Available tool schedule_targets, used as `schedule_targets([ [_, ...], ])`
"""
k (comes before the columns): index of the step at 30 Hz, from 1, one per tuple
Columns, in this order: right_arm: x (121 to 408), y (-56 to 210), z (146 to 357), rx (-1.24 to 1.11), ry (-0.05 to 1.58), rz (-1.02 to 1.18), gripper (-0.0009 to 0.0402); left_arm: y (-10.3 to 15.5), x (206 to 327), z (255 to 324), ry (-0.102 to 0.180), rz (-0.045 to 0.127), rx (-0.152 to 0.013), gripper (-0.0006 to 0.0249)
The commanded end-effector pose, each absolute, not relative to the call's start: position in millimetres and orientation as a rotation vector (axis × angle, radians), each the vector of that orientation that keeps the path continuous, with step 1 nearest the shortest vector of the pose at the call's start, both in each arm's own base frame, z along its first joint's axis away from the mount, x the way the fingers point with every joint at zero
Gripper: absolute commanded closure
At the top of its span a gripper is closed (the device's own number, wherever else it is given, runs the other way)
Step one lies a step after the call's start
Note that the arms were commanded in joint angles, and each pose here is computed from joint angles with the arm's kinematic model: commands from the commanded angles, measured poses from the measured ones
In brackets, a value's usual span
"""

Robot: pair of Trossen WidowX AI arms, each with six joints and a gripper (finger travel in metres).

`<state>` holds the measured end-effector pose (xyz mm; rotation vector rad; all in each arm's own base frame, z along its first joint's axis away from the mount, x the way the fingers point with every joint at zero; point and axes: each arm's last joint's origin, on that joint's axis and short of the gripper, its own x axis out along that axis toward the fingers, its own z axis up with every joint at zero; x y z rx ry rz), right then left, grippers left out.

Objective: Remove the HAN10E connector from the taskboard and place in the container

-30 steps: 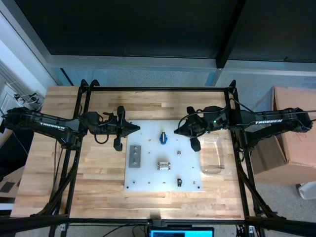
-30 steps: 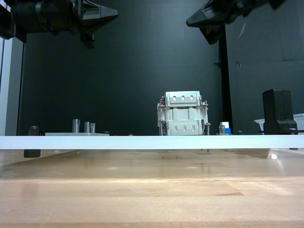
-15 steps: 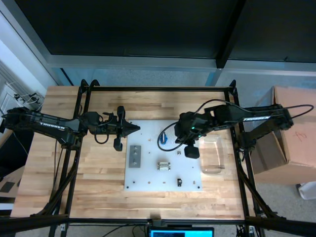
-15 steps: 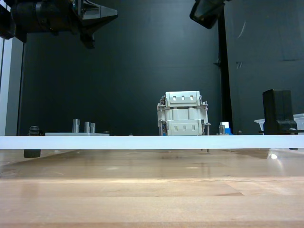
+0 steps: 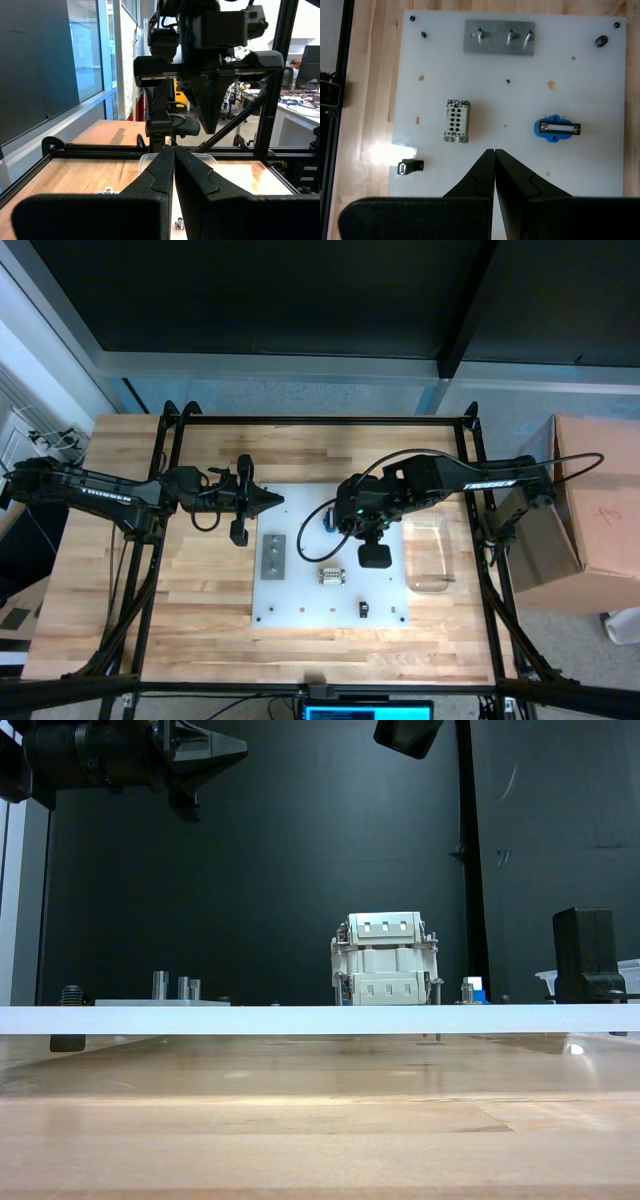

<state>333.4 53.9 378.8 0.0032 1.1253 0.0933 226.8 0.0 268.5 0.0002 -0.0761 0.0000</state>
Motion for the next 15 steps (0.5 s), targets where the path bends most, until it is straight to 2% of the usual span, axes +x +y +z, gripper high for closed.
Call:
schedule_targets([
  [1, 339, 57, 379, 0.004, 1.16, 0.091, 0.0393, 0.0, 226.9, 268.5, -0.076, 0.0, 0.0, 0.0243],
  [15, 360, 65, 361, -0.001, 1.244, 0.076, 0.0393, 0.0, 226.9, 268.5, -0.076, 0.0, 0.0, 0.0243],
])
